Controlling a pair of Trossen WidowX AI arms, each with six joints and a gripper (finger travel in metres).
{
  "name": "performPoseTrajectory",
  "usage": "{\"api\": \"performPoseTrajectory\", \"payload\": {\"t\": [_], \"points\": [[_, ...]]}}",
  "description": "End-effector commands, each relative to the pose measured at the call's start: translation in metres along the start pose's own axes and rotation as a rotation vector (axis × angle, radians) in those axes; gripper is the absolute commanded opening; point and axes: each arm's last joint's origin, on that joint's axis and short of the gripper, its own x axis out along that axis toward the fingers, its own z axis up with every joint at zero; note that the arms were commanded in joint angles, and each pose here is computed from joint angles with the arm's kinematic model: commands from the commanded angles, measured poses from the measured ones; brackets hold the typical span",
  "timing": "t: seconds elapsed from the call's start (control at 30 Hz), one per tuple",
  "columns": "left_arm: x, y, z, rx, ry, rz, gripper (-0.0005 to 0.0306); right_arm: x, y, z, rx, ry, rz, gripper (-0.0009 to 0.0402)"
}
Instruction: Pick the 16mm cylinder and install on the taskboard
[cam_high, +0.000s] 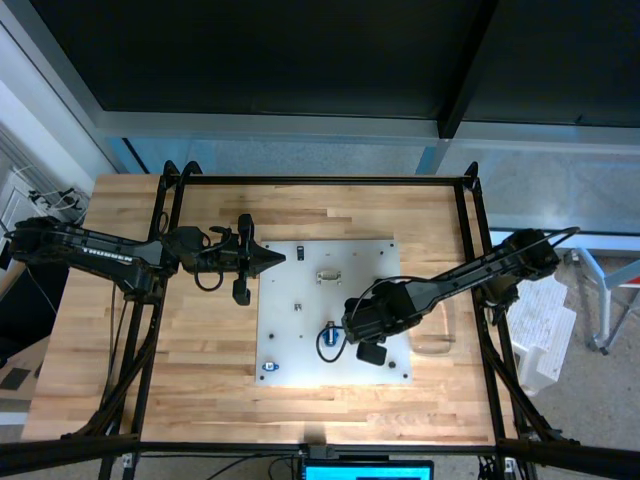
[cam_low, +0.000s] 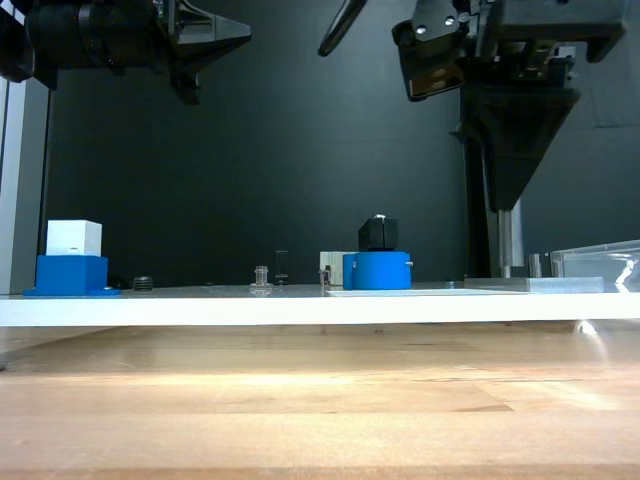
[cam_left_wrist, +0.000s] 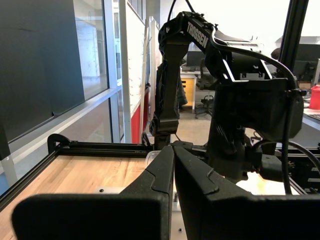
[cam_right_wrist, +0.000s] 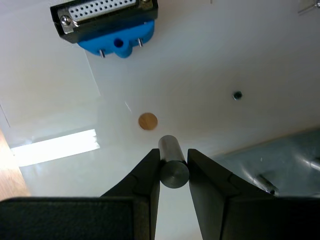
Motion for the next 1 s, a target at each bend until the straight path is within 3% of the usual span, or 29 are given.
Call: {"api": "performPoseTrajectory", "payload": {"t": [0.03, 1.0], "points": [[0.0, 0.0, 0.0002, 0.0, -0.001, 0.0, 0.0, 0.003, 0.0024, 0.0027, 0.0, 0.0, 0.001, 0.0004], [0.0, 0.0, 0.0002, 0.0, -0.001, 0.0, 0.0, 0.0045, 0.0057, 0.0073, 0.002, -0.009, 0.006, 0.0004]]}}
